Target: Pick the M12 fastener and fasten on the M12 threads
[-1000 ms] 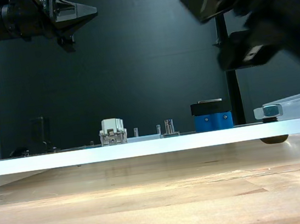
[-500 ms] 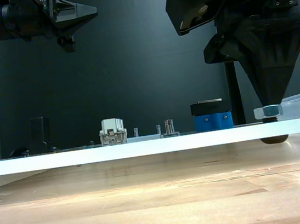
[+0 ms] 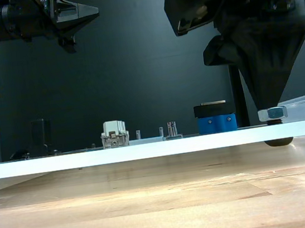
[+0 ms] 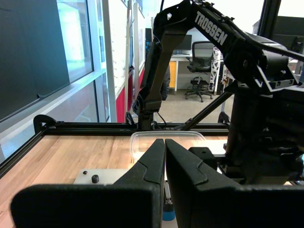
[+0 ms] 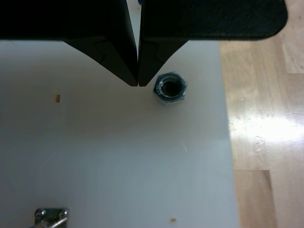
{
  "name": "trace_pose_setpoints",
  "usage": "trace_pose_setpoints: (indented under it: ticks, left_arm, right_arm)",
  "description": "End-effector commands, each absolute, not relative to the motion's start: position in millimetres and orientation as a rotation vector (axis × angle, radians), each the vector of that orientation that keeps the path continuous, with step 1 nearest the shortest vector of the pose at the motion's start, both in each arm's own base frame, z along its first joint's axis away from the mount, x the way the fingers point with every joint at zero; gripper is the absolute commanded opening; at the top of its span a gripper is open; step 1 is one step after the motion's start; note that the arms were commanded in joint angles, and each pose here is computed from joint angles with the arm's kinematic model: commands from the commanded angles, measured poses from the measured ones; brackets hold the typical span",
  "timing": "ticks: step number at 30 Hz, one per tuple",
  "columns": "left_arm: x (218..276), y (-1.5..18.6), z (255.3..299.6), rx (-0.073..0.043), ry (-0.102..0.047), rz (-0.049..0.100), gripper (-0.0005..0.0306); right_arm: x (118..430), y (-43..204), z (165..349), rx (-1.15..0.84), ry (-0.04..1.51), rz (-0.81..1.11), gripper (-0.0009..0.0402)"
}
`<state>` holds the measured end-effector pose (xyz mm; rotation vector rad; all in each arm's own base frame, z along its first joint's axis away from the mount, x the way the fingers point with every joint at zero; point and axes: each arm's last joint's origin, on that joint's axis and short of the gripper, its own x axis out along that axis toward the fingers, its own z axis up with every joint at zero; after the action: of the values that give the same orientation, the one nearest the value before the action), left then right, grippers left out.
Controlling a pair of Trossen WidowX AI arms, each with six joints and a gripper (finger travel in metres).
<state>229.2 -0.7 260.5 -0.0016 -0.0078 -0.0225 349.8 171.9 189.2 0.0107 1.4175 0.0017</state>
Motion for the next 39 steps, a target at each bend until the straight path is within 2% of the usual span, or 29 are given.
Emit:
trace_pose_setpoints:
  ticks: [1,3,7,9,18,20,23,27,30,39]
  left_arm:
    - [229.2,-0.7,260.5,-0.002,-0.008,-0.023,0.0000]
    - [229.2,-0.7,260.5,-0.002,-0.008,-0.023,0.0000]
    - [229.2,-0.7,260.5,-0.002,-0.008,-0.023,0.0000]
    - [229.2,-0.7,260.5,-0.002,-0.008,-0.023,0.0000]
    - [229.2,-0.6,260.5,-0.002,-0.008,-0.022,0.0000]
    - [229.0,-0.7,260.9,-0.002,-0.012,-0.023,0.0000]
    - [229.2,-0.7,260.4,-0.002,-0.007,-0.023,0.0000]
    - [229.1,-0.6,260.8,-0.002,-0.010,-0.022,0.0000]
    - [229.2,-0.6,260.3,-0.002,-0.006,-0.022,0.0000]
    - [229.2,-0.7,260.4,-0.002,-0.007,-0.023,0.0000]
  right_arm:
    - [349.8,172.6,186.9,0.022,1.414,0.013,0.0000]
    - [349.3,173.9,187.0,0.045,1.431,0.046,0.0000]
    - [345.1,181.5,191.9,0.169,1.526,0.354,0.0000]
    - [344.0,182.7,192.4,0.198,1.545,0.403,0.0000]
    - [344.5,178.7,194.7,0.149,1.509,0.257,0.0000]
    - [345.6,177.6,196.4,0.132,1.488,0.214,0.0000]
    - [346.2,174.6,198.5,0.085,1.451,0.127,0.0000]
    - [347.3,171.6,198.1,0.045,1.421,0.049,0.0000]
    - [348.7,171.0,195.2,0.034,1.418,0.035,0.0000]
    - [348.9,170.7,190.5,0.034,1.403,0.032,0.0000]
